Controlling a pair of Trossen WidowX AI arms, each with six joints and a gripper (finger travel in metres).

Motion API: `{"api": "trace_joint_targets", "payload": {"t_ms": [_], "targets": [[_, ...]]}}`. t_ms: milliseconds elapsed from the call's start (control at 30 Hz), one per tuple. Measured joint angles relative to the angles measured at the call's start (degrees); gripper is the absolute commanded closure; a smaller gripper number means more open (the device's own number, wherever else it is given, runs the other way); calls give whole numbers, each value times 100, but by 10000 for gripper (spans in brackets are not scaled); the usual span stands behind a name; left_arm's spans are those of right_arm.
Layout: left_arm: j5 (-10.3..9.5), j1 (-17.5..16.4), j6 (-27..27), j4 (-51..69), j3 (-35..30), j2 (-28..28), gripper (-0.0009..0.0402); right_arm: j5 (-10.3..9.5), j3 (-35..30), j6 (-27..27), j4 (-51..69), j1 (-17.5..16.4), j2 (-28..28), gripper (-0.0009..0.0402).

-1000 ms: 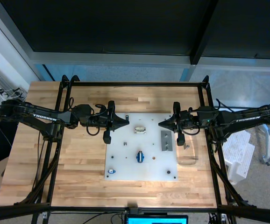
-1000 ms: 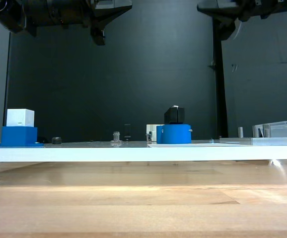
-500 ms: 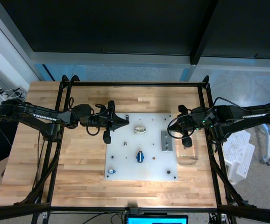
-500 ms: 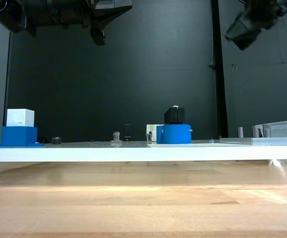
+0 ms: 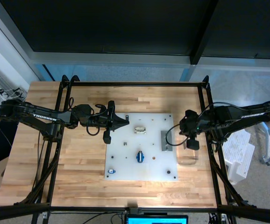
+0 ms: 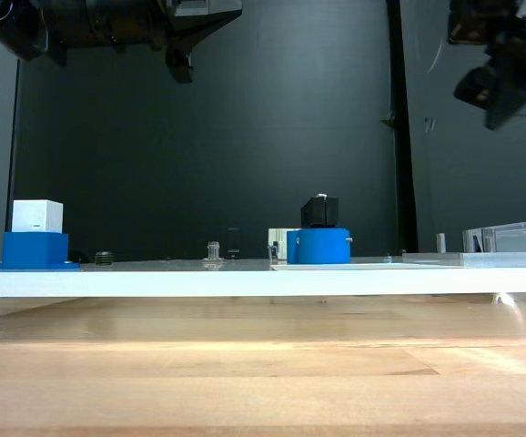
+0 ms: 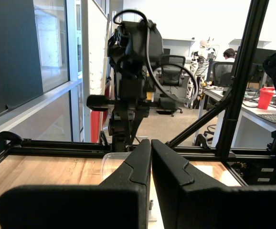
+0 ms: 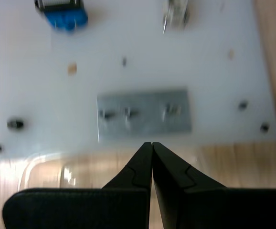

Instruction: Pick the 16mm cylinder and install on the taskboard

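The right arm has swung back off the board [image 5: 125,161] in the last second. Its right gripper [image 8: 152,144] had been stretched out flat over the far right of the plate, and now it tips downward at the board's right edge. The low view shows it well above the surface. Its two fingers are pressed tight together with nothing between them. From its own camera the tips sit over the line where the white plate ends and the wood begins, just beside the grey block [image 8: 144,113] and near the rim of the clear tray [image 8: 35,164]. That tray lies on the table [image 5: 79,158], right against the board's right side. From above, the gripper covers the tray's far end, so I cannot pick out the cylinder in any view; a glint inside the tray is all that shows, and I cannot tell what it is. The left arm has not budged. The left gripper [image 7: 151,143] hangs level over the board's far left edge, pointing across at the other arm, its fingers closed on each other and empty. The blue fitting [image 5: 139,156] stands near the middle of the board, well clear of both grippers.
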State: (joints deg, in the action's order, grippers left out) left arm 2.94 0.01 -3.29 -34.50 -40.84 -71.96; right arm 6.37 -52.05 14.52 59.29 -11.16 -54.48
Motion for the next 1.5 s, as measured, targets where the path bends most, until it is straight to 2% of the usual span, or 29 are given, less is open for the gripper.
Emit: {"api": "trace_joint_targets", "payload": {"t_ms": [400,500,1500], "targets": [[2,0,0,2,0,-2,393,-59,0,1088,1082,-1235,-269,393],[0,0,0,0,0,0,393,-59,0,1220,1207,-1438,-402,393],[2,0,0,0,0,-2,393,-42,13,1215,1071,-1547,-474,393]]}}
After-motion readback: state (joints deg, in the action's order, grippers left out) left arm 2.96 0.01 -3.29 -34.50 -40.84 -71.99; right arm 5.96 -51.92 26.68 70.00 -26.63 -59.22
